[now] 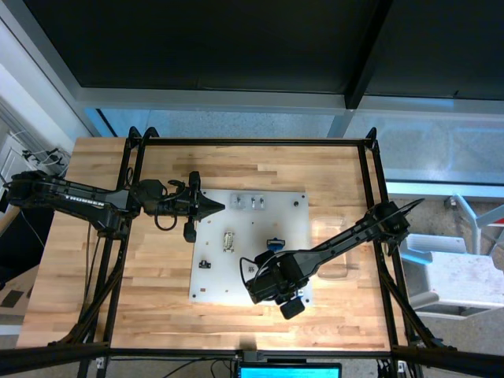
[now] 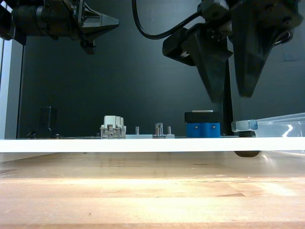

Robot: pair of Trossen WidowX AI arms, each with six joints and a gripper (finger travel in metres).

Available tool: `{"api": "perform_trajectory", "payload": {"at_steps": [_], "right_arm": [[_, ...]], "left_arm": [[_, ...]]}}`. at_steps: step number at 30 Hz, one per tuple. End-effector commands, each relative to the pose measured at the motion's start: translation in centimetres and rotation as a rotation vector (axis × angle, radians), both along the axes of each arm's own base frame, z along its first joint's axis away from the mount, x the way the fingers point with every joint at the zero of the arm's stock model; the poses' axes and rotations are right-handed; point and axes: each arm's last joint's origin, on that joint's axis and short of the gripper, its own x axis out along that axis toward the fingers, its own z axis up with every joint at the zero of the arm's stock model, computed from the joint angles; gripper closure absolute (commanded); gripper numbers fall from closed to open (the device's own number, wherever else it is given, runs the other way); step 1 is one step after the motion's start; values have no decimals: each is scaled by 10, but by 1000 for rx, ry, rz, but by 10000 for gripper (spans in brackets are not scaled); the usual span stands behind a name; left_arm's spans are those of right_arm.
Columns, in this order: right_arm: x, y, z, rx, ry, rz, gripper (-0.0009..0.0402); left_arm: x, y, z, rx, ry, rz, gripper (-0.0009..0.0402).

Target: Pick the M12 fastener and fasten on the M12 threads

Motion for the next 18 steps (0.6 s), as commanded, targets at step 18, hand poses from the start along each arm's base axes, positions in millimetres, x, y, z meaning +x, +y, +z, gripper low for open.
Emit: {"api": "perform_trajectory", "payload": {"at_steps": [18], "right_arm": [[-12,-4,15,-176,-49,888,284]], "left_arm": [[0,0,0,0,0,0,393]]}}
